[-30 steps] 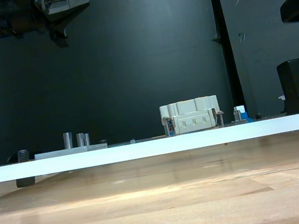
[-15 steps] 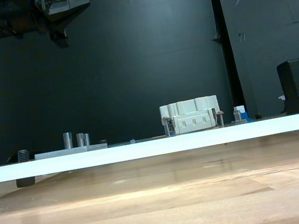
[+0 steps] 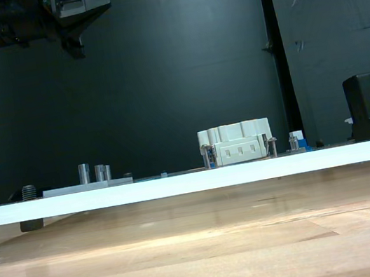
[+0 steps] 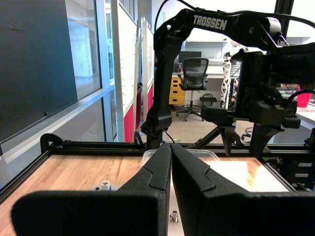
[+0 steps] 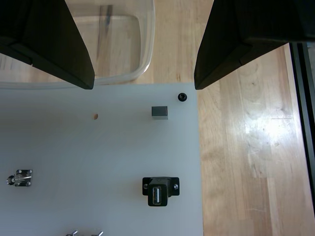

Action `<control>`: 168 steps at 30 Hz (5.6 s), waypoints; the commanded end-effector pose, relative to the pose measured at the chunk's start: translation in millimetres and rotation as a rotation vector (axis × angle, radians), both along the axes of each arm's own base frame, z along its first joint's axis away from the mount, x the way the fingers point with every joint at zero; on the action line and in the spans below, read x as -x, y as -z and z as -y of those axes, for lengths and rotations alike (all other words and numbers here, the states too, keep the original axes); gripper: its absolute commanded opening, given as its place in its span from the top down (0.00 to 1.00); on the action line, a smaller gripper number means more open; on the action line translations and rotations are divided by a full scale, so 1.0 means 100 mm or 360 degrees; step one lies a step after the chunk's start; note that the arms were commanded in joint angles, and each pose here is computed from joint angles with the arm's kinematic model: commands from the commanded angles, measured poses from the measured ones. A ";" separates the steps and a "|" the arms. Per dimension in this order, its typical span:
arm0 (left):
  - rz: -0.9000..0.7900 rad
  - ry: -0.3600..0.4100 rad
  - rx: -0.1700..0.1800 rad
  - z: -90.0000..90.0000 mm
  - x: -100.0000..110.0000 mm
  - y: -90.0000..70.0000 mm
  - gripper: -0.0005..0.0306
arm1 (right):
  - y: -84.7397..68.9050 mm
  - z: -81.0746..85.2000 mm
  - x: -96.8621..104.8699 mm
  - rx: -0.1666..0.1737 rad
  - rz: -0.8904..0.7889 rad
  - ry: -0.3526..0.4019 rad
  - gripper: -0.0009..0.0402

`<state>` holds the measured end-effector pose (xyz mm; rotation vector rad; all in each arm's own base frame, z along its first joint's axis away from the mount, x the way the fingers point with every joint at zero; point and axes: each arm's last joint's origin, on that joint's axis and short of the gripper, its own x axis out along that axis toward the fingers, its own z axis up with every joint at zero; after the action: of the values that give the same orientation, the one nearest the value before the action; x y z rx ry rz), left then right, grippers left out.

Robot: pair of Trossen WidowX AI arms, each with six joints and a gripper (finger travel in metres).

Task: Pick the 16mm bar and install on taskboard

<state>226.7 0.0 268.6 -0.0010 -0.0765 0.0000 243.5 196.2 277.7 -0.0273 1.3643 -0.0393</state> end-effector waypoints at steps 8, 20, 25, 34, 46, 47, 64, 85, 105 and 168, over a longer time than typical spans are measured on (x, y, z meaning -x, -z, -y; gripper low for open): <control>0.0001 -0.0001 0.0000 0.00 0.00 0.00 0.98 | 0.01 0.00 0.00 0.0000 -0.0001 0.0008 0.29; 0.0001 -0.0001 0.0000 0.00 0.00 0.00 0.98 | 0.01 0.00 0.00 -0.0001 -0.0001 0.0007 0.29; 0.0001 0.0000 0.0000 0.00 0.00 0.00 0.98 | 0.01 0.00 0.00 -0.0001 -0.0001 0.0007 0.29; 0.0001 -0.0001 0.0000 0.00 0.00 0.00 0.98 | 0.01 0.00 0.00 -0.0001 0.0000 0.0007 0.29; 0.0001 0.0000 0.0000 0.00 0.00 0.00 0.98 | 0.01 0.00 0.00 -0.0002 -0.0001 0.0006 0.29; 0.0001 -0.0001 0.0000 0.00 0.00 0.00 0.98 | 0.01 0.00 0.00 -0.0002 -0.0001 0.0006 0.29; 0.0001 -0.0001 0.0000 0.00 0.00 0.00 0.98 | 0.01 0.00 0.00 -0.0005 0.0003 0.0006 0.29; 0.0001 -0.0001 0.0000 0.00 0.00 0.00 0.98 | 0.01 0.00 0.00 -0.0005 0.0003 0.0007 0.29; 0.0001 -0.0001 0.0000 0.00 0.00 0.00 0.98 | 0.01 0.00 0.00 -0.0007 0.0003 0.0006 0.29; 0.0001 -0.0001 0.0000 0.00 0.00 0.00 0.98 | -0.54 1.34 -0.47 -0.0028 0.0507 0.0001 0.98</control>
<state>226.8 0.0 268.6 -0.0010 -0.0769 0.0000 289.2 68.9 327.9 -0.0051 1.0785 -0.0254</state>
